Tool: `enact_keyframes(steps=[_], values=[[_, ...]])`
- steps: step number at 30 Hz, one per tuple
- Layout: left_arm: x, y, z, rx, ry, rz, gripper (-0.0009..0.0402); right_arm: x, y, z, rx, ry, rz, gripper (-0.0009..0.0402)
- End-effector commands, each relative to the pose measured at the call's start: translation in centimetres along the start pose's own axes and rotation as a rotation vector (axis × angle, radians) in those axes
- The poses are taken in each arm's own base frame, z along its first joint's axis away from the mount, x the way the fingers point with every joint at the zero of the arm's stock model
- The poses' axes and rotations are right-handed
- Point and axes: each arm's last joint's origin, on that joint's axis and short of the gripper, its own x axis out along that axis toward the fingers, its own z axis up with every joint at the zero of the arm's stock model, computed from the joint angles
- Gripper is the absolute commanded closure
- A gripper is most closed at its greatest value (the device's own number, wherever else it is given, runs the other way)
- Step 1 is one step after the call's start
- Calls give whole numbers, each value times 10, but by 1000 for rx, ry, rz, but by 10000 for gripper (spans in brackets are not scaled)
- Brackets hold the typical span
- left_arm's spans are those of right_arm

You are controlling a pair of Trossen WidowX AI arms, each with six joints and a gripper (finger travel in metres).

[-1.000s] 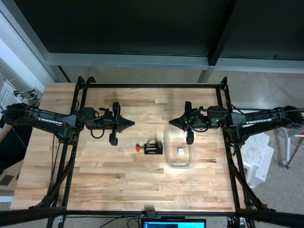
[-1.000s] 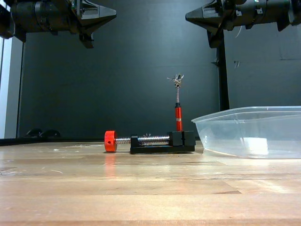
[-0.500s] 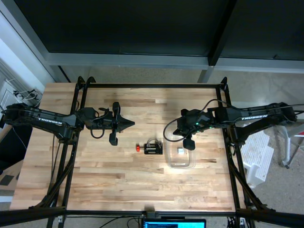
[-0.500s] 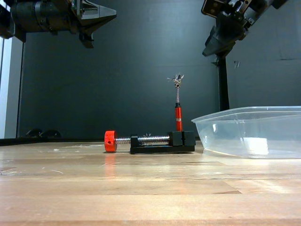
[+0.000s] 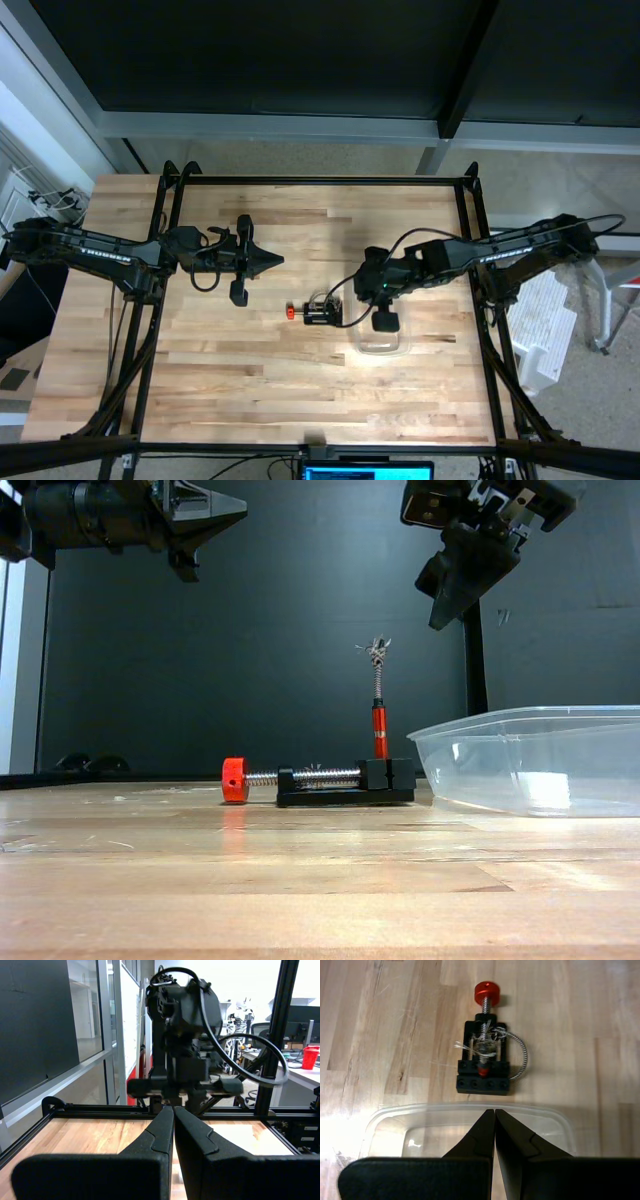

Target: Remove the RCA connector from the receptacle and place in the container

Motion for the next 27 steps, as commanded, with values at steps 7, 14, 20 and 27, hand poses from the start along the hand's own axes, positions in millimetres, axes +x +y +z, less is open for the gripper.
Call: enact_keyframes(steps=[7,14,20,27], values=[[0,0,0,0,0,0,393,30,8,13,63,61,-30,326],[0,0,0,0,0,0,393,48,9,16,102,91,-64,250],[0,0,0,0,0,0,393,63,11,22,109,104,-83,221],[0,0,0,0,0,0,393,80,12,22,106,115,-87,221]])
